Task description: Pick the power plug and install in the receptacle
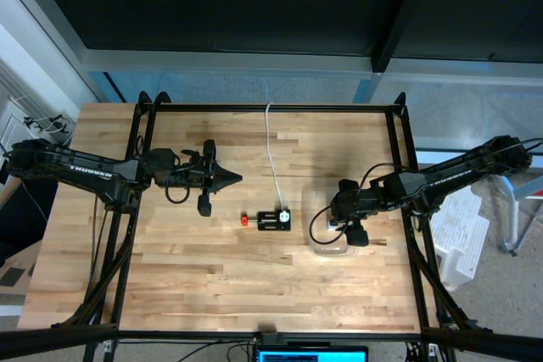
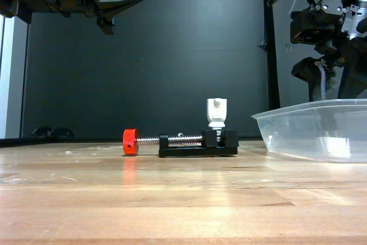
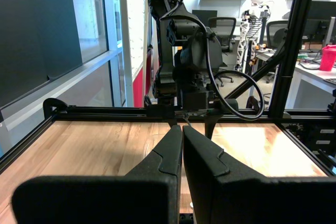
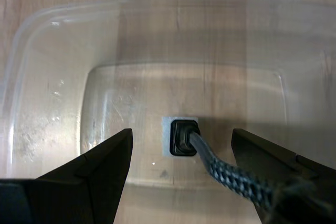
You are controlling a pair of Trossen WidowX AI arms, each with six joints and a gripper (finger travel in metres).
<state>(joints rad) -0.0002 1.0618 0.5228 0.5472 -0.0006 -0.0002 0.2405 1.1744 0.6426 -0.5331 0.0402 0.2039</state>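
Status: right end effector over power plug, no grip

Fingers spread wide, straddling the plug, no contact. Plug sits on a small white block on the floor of the clear tray. On the counter, receptacle stands upright in the vise, just beside the tray. High and well apart: left end effector, pinched closed.

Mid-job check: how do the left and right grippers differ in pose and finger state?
The left gripper is shut, fingertips together; the right gripper is open. The left gripper points level, high above the table; the right gripper points down over the clear tray. The right gripper brackets the power plug without touching it; the left gripper is well away from it. Neither holds anything.
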